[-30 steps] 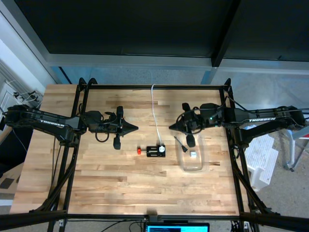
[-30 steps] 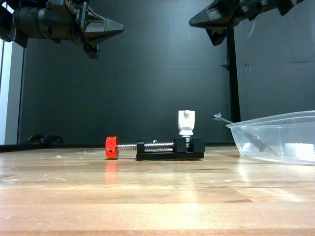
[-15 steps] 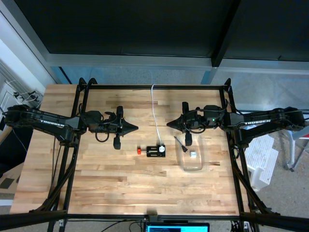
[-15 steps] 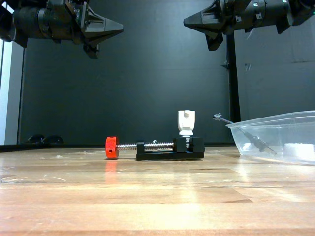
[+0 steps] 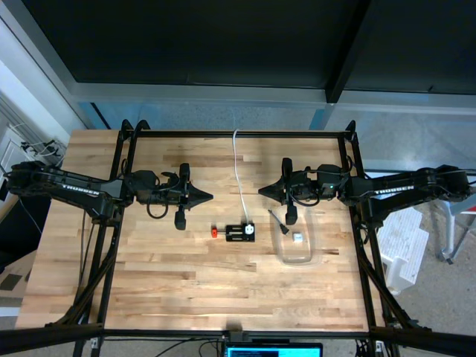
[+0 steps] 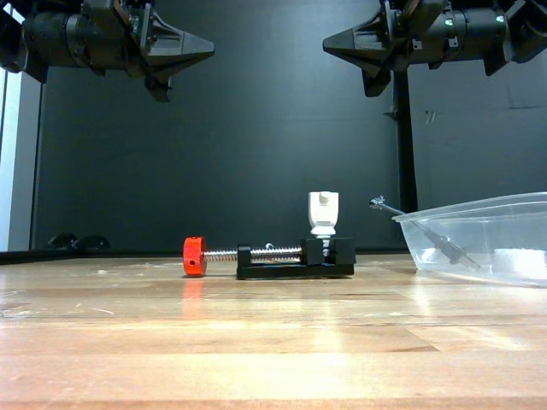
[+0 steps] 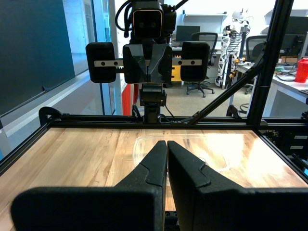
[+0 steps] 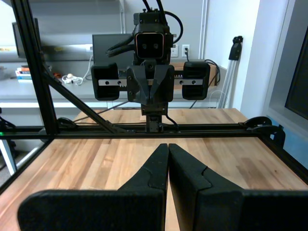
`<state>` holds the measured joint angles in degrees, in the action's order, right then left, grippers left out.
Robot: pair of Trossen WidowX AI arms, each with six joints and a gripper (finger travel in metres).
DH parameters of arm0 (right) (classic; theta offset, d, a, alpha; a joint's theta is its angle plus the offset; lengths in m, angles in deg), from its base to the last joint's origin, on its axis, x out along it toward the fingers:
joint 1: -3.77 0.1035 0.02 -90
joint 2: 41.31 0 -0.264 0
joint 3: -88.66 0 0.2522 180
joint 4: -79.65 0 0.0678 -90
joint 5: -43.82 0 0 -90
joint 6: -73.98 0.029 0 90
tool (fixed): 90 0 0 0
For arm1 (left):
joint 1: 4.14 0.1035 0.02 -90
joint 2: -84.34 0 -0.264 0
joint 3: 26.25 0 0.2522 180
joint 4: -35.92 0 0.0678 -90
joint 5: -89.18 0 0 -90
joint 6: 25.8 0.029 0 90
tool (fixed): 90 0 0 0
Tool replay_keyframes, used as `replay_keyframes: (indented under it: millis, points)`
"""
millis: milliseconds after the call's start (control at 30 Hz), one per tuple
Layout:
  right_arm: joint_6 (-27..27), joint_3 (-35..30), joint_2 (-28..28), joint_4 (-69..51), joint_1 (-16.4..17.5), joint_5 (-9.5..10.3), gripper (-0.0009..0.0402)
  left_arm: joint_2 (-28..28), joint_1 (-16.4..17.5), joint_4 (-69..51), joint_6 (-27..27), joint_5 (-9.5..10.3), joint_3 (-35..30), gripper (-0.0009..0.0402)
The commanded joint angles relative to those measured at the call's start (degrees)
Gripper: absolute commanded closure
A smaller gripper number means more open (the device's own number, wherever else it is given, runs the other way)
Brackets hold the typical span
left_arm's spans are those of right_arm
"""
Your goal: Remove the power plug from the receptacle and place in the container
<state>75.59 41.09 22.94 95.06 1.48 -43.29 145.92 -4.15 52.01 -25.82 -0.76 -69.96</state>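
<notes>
Two tools, both pressed together and empty, raised over counter (image 5: pixel 163 260): left tool (image 5: pixel 207 197) parked; right tool (image 5: pixel 263 193) above container (image 5: pixel 297 261); power plug (image 5: pixel 277 221) propped inside, delivery judged complete.

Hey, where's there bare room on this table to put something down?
The wide wood strip nearer than the fixture and container is bare, as is the left side below the raised, shut left gripper. Crowded: centre, where fixture, white cable and container bunch near the raised, shut right gripper.
</notes>
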Motion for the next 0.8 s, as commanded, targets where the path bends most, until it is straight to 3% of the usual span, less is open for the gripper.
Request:
replay_keyframes:
  millis: [33,800]
  points:
    - [1.5,0.0,0.0,0.1,0.0,-0.26,0.0393,0.0,0.0,0.0,0.0,-0.02,0.0,0.0393]
    - [2.2,2.3,0.0,2.3,0.2,-0.94,0.0393,0.0,0.0,0.0,0.0,-0.02,0.0,0.0393]
